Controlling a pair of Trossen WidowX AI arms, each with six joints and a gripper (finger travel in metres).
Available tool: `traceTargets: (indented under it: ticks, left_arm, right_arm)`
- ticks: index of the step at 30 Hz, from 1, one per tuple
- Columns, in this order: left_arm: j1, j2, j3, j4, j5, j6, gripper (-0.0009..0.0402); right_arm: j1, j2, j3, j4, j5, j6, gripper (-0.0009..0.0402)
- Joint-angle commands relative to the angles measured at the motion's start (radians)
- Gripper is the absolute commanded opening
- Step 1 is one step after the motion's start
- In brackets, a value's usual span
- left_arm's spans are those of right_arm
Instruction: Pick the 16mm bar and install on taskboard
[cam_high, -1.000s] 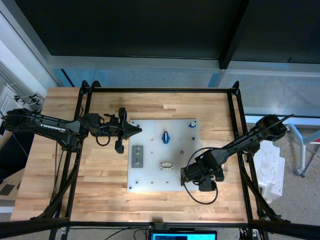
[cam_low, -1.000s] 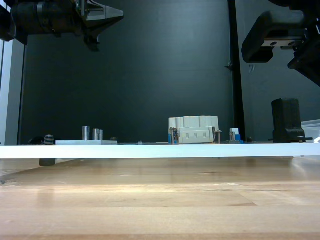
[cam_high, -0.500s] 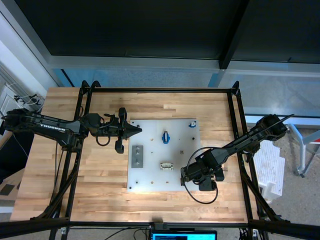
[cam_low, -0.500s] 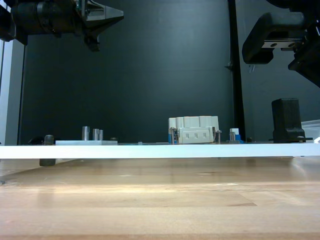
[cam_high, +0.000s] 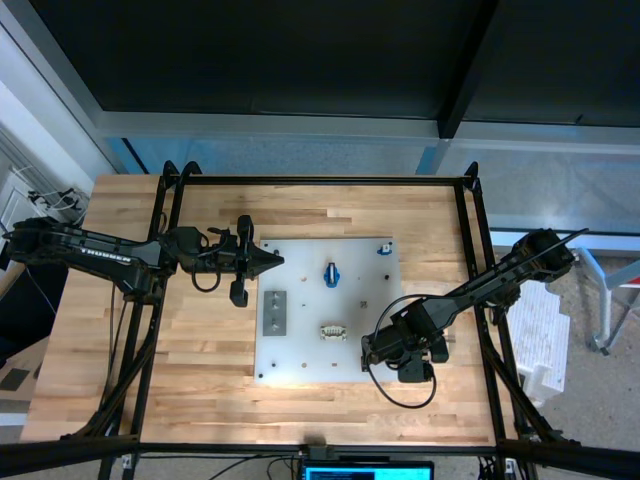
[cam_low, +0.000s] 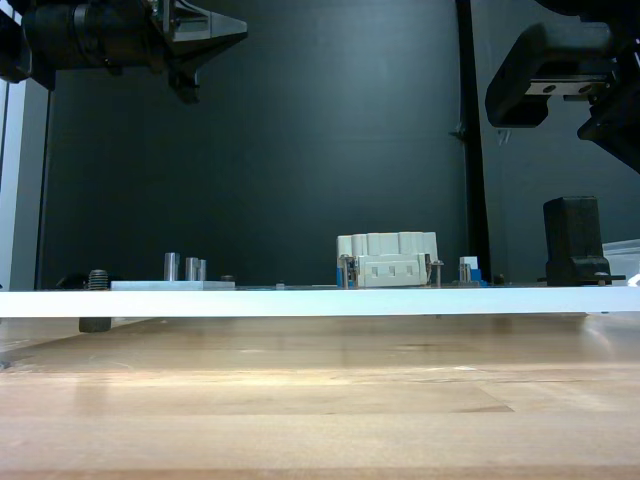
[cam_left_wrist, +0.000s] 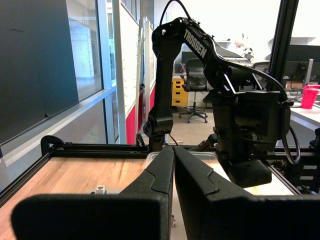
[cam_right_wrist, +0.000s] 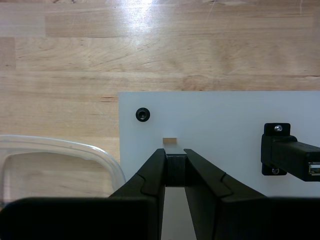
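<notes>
The 16mm bar (cam_right_wrist: 175, 172) shows as a small dark-grey piece pinched between my right gripper's (cam_right_wrist: 174, 156) fingers. That gripper (cam_high: 369, 351) hangs over the near right part of the white taskboard (cam_high: 300, 345), just short of a small rectangular hole (cam_right_wrist: 170, 141). My left gripper (cam_high: 270, 258) hovers shut and empty above the board's far left edge, its fingers pressed together (cam_left_wrist: 173, 150). It sits high above the board in the low view (cam_low: 215, 30).
On the board are a grey two-hole block (cam_high: 274, 312), a blue part (cam_high: 331, 272), a silver connector (cam_high: 333, 332) and a black fitting (cam_right_wrist: 290, 155). A clear plastic tray (cam_right_wrist: 60, 150) lies beside the board on the wooden table. Black frame rails surround the table.
</notes>
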Motion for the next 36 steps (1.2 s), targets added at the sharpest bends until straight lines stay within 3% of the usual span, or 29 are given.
traceTargets:
  ticks: [1,3,36]
  left_arm:
    - [0.0,0.0,0.0,0.0,0.0,0.0,0.0]
    - [0.0,0.0,0.0,0.0,0.0,0.0,0.0]
    - [0.0,0.0,0.0,0.0,0.0,0.0,0.0]
  right_arm:
    - [0.002,-0.003,0.0,0.003,-0.007,0.0,0.0]
    - [0.003,-0.004,0.0,0.004,-0.019,0.0,0.0]
    - [0.01,-0.002,-0.061,0.074,-0.014,0.0,0.0]
